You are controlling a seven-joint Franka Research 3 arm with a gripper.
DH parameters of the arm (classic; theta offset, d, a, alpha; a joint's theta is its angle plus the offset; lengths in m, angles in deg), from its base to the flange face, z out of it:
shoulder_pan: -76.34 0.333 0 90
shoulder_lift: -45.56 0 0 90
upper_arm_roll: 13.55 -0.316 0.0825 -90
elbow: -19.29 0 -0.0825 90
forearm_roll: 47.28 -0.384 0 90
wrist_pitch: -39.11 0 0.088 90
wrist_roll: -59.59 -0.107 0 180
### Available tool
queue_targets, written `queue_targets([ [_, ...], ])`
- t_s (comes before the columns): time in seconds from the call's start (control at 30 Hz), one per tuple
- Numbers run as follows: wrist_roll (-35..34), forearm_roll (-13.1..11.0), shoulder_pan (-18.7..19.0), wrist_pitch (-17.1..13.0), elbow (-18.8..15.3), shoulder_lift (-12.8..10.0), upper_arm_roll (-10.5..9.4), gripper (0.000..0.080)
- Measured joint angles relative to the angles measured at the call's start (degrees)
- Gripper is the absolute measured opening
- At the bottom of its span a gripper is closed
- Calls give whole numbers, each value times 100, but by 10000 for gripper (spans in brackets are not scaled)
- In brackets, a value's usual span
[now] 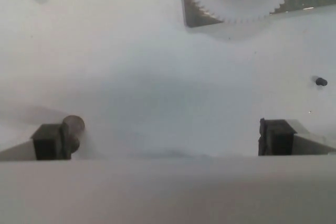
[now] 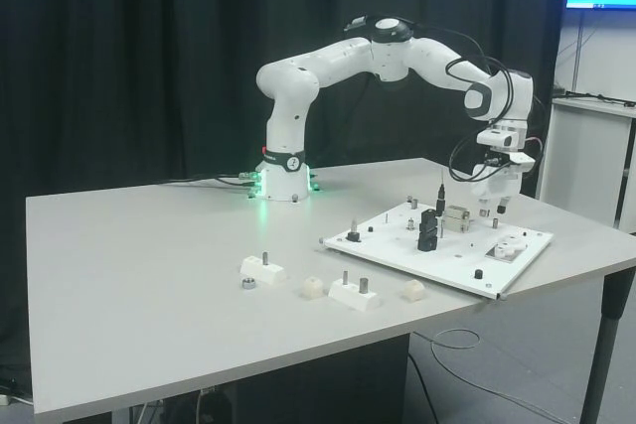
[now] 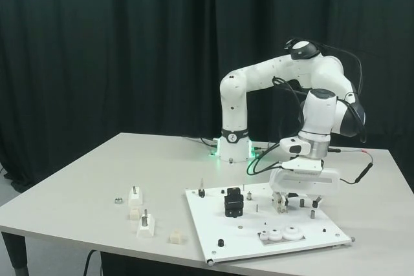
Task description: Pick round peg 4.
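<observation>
Grey round peg (image 1: 73, 125) touches one finger of the open gripper (image 1: 163, 139).

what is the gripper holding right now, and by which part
Nothing. The gripper is open over the white board; a small round peg sits beside one of the fingers, not clamped.

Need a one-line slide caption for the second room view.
White Franka arm holds its hand low over the white assembly board on the grey table, near the white gears.
</observation>
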Motion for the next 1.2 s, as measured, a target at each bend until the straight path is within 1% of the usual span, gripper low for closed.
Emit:
queue_targets([
  [0.33, 5, 0, 1, 0, 11, 19, 22, 800],
  [0.67, 10, 0, 15, 0, 24, 113, 32, 800],
  [0.87, 95, 0, 32, 16, 26, 126, 62, 800],
  [1.07, 333, 7, 51, 51, 26, 126, 90, 800],
  [1.2, 334, 9, 51, 67, 26, 126, 99, 800],
])
